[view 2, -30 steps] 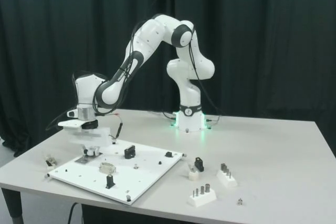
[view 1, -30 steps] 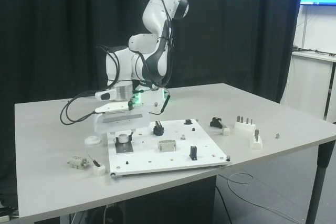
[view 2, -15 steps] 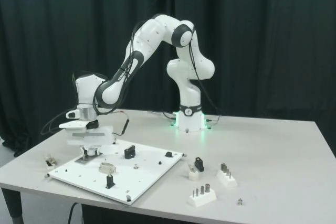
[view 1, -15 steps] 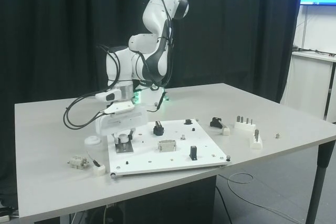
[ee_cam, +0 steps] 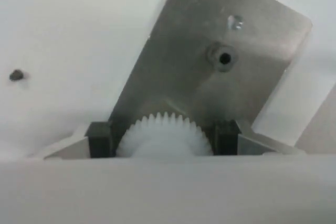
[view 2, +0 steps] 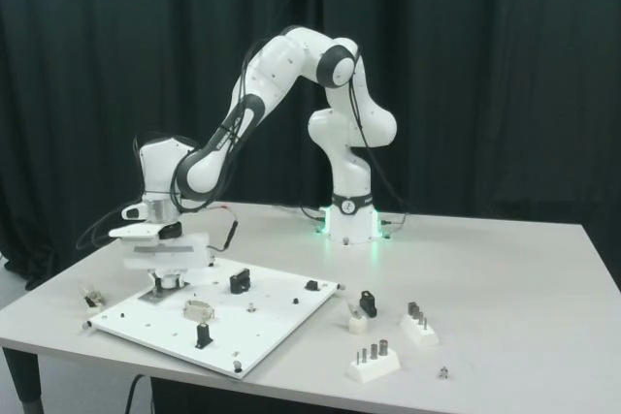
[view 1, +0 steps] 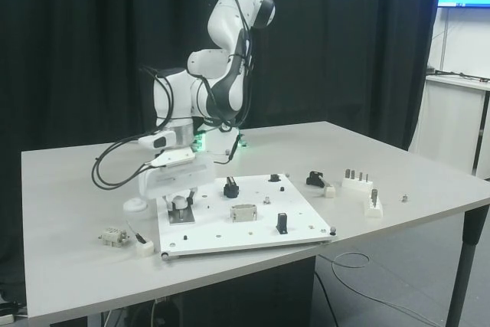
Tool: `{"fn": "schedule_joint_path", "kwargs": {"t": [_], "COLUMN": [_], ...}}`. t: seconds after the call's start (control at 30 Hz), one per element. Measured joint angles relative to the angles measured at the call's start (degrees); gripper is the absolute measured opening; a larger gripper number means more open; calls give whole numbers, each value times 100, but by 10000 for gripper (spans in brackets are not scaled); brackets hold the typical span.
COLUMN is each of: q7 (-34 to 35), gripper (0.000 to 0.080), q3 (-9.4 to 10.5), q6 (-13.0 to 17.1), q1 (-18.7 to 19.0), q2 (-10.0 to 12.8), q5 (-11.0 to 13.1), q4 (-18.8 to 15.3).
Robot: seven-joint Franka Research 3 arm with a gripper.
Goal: Insert medium gear.
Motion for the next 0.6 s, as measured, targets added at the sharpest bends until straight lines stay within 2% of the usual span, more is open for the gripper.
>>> {"fn": "schedule_joint_path", "kwargs": {"t": [0.27, 0.6], "q7": [664, 779], "gripper": [396, 396], "q3": [-1, -2], "q6": [27, 28], "q1": [-3, 0], "q2": [16, 13], "q5": [45, 45], "q4": [-1, -1]}}
